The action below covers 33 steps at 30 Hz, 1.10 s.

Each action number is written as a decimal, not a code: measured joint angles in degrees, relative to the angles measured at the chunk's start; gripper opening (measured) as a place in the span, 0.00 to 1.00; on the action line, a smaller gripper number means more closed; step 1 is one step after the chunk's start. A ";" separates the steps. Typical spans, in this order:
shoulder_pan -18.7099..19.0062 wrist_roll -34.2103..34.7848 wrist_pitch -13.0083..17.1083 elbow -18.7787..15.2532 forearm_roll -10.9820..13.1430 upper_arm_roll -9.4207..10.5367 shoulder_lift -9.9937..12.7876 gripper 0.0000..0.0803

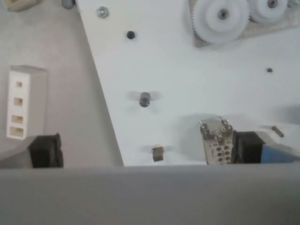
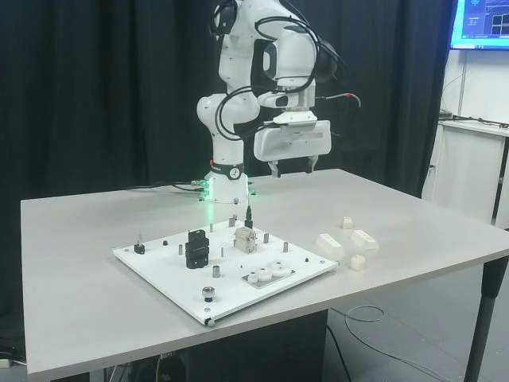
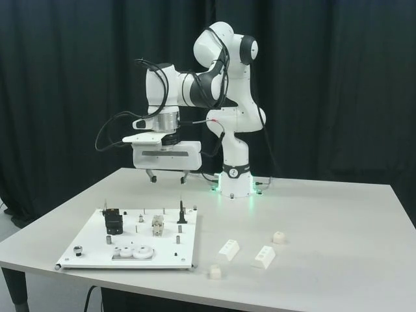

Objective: Remove USB.

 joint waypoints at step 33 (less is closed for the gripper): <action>-0.86 -9.05 -10.97 2.08 -6.85 -2.84 -0.06 1.00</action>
